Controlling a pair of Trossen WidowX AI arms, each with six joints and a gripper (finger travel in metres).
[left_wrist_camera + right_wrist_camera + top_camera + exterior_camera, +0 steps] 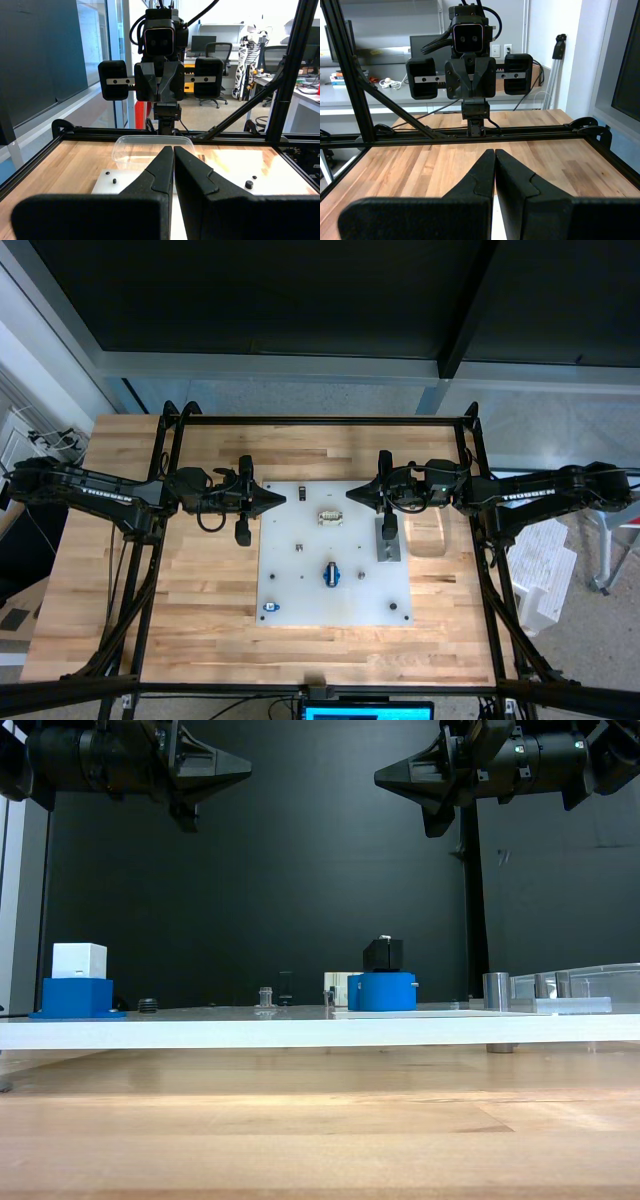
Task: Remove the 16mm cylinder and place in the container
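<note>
The left gripper (pixel 281 498) hangs above the left edge of the white board (pixel 300 590), its fingers pressed together on nothing. The right gripper (pixel 353 495) hangs above the far part of the board, also closed and empty. Between the two tips there is open room. The 16mm cylinder (pixel 360 577) stands on the board, just right of the blue-and-black connector (pixel 331 575) and apart from the grey metal block (pixel 388 541). The container (pixel 432 536) sits on the wooden table (pixel 200 610), just beside the board's right edge, under the right arm.
</note>
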